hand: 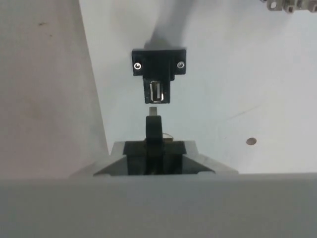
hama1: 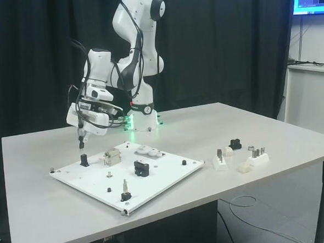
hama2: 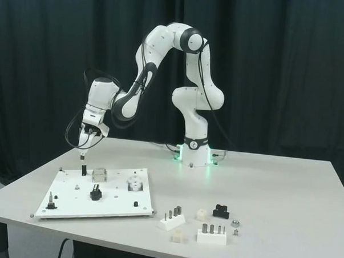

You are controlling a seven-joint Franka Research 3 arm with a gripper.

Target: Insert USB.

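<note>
Claw (hama2: 82, 152) hovers above socket (hama2: 84, 170) on board (hama2: 114, 203).

The grey counter (hama1: 250, 132) carries the arm's base (hama2: 195, 156) at its rear and a white board (hama1: 170, 173) near its front edge. Beside the board lie several small white blocks (hama2: 171, 221) holding pins, apparently, and one black part (hama2: 220, 211).

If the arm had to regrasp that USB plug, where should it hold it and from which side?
Grip the USB plug on its black body, not the metal tip, coming straight down from above. It hangs upright in the gripper, tip pointing at the black socket on the white board, so pinching the body's flat sides probably keeps the tip free for insertion.
</note>
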